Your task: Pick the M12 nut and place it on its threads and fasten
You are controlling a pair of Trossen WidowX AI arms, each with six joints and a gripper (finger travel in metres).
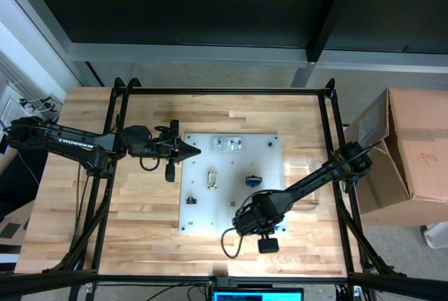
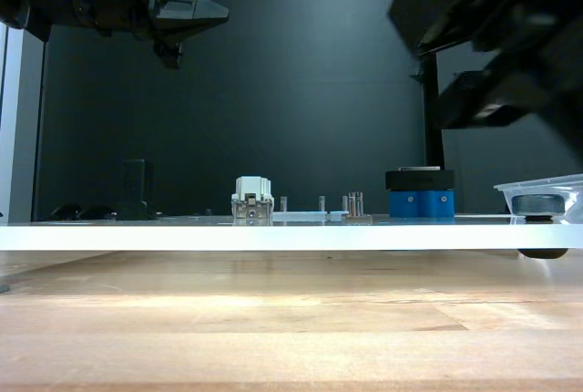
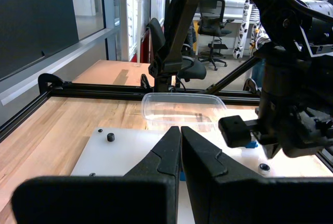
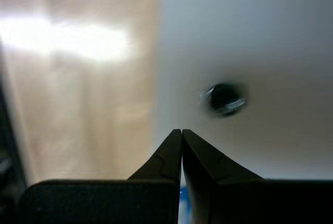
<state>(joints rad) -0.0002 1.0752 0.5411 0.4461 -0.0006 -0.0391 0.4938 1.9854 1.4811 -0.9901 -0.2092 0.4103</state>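
Note:
In the right wrist view a dark round stud (image 4: 225,99) with a silvery rim, the nut on its stud as far as I can tell, stands blurred on the white board (image 4: 250,36). My right gripper (image 4: 181,131) hangs above it, shut and holding nothing, near the board's near right edge (image 1: 241,229). The left wrist view shows the same small round piece (image 3: 264,168) beside the right wrist. In the low view a grey disc (image 2: 537,202) sits in front of the clear tray (image 2: 547,187). My left gripper (image 1: 190,151) is shut and empty, high over the board's left edge (image 2: 223,14).
The clear tray (image 1: 304,175) lies off the board's right side, and I see nothing in it. A blue block with a black cap (image 2: 419,199), a white connector (image 2: 252,199) and small silver posts (image 1: 227,145) stand on the board. A cardboard box (image 1: 409,150) is at the right.

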